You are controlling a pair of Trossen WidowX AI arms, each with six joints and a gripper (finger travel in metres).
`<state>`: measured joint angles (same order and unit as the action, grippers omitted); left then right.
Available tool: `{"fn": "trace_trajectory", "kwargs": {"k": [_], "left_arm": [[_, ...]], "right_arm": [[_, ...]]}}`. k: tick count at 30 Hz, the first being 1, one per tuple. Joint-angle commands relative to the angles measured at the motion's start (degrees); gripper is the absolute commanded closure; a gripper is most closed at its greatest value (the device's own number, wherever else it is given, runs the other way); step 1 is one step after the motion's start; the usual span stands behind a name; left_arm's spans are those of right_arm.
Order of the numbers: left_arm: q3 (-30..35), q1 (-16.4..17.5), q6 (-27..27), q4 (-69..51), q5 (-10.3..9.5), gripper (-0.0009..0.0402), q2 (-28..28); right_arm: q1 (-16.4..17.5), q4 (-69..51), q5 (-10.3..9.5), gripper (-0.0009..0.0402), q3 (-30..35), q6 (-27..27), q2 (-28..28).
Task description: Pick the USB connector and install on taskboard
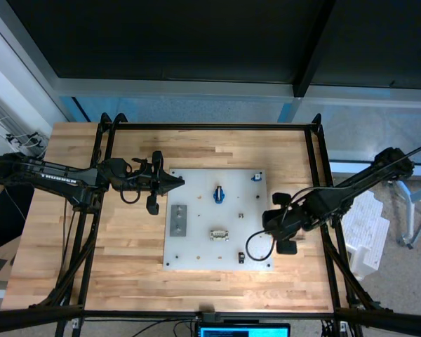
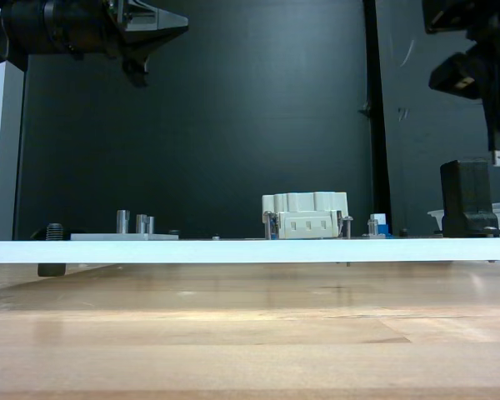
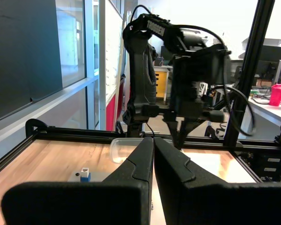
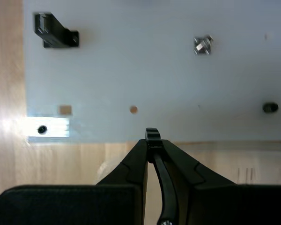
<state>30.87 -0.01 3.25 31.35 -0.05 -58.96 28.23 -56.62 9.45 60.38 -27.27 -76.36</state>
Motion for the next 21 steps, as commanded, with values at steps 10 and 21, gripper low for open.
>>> {"fn": "trace_trajectory", "kwargs": {"k": [10, 21], "left_arm": [[0.0, 0.0, 0.0, 0.0, 0.00, 0.0393, 0.0], [0.0, 0.0, 0.0, 0.0, 0.02, 0.0393, 0.0]], "right_arm": [[2.8, -0.3, 0.04, 0.0393, 9.1, -1.0, -8.9], [3.7, -1.6, 0.55, 0.0393, 18.1, -0.9, -16.7]]}}
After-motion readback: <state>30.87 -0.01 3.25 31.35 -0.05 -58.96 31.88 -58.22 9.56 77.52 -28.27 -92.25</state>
